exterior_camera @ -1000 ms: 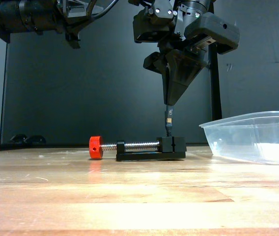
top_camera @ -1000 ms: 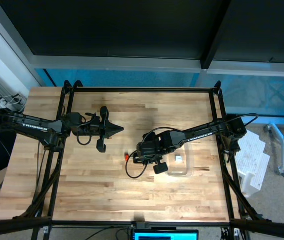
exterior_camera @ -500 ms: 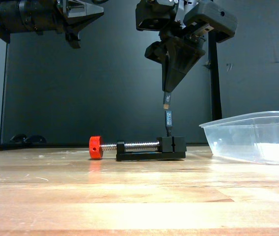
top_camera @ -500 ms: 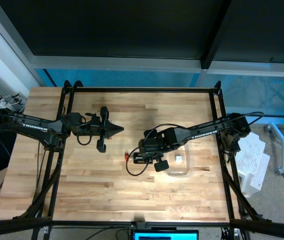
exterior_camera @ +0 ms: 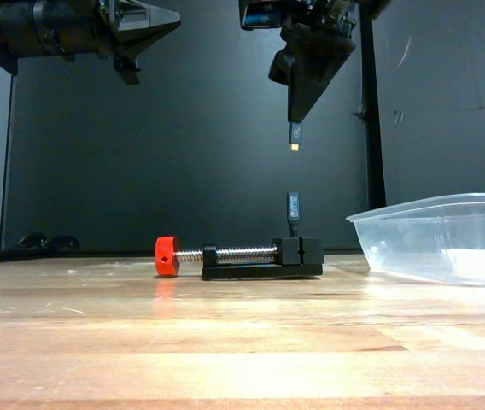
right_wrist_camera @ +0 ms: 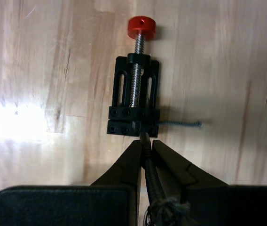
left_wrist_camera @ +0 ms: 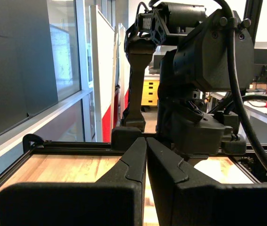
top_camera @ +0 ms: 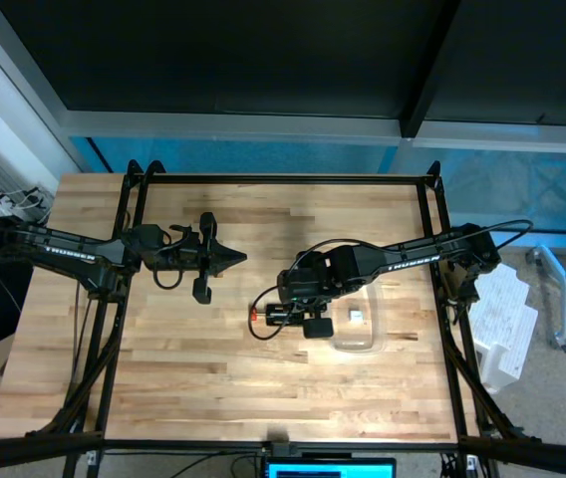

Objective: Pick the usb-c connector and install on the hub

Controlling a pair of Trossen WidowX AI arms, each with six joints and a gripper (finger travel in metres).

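Holds usb-c connector (exterior_camera: 295, 135) plug-down in right gripper (exterior_camera: 295, 116), above and clear of hub (exterior_camera: 293, 207) standing upright in black vise (exterior_camera: 260, 257) with red knob (exterior_camera: 166, 255). Carries left gripper (exterior_camera: 162, 17) high at left, well apart from vise. Seats clear plastic tub (exterior_camera: 437, 241) on table (exterior_camera: 225, 342), right of vise.

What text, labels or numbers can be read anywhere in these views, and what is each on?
"TROSSEN": on the left arm, high view.
Lettering on the right arm: too small to read.
Mark on the hub, upright in the vise: too small to read.
None on the left gripper, shut, raised left of the vise, or the right gripper, shut on the usb-c connector, clear above the hub.
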